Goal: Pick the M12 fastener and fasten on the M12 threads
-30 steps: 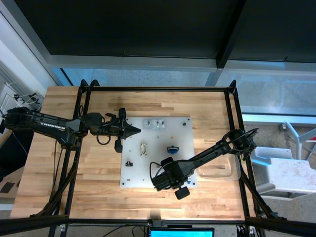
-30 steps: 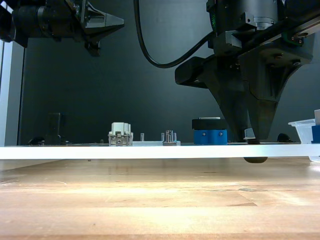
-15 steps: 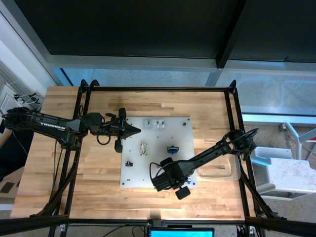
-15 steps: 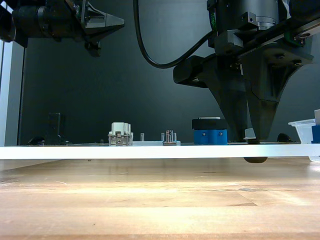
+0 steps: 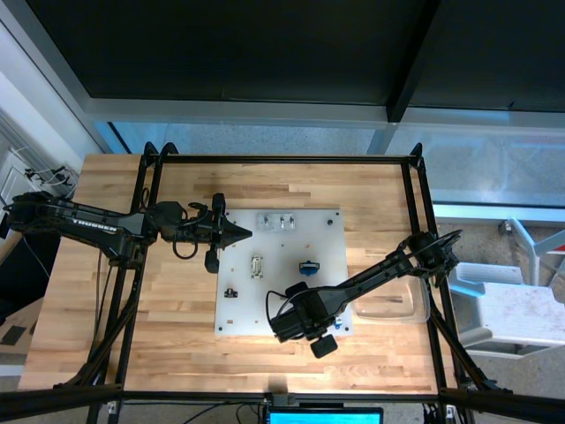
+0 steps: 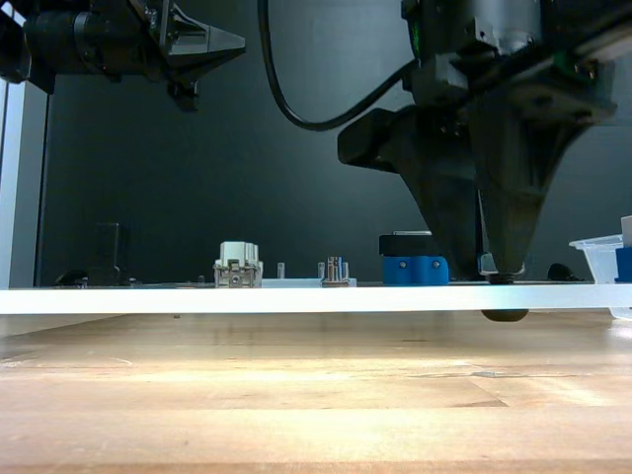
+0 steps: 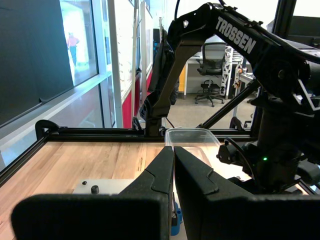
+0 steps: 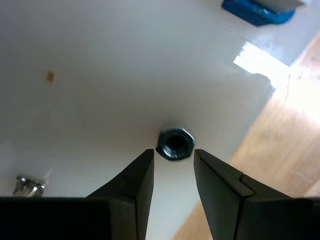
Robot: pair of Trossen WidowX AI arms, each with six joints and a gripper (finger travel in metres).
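- Now our right gripper [image 8: 172,152], lower centre of the high view, straddles the M12 fastener [image 8: 175,144] on the white board [image 8: 75,50], jaws apart.
- We should centre, clamp squarely, then twist.
- Left gripper [image 5: 238,233] hovers left, jaws together.

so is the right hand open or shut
Open: right hand fingers flank the nut, gap showing; left hand shut, parked over the board's left edge.

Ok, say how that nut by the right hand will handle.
The nut looks metal: likely stiff, dense, slippery. Its hex flats, flanked by the open right hand, should grip squarely. Lying flat, it probably won't roll. The left hand hangs shut over the board's left side.
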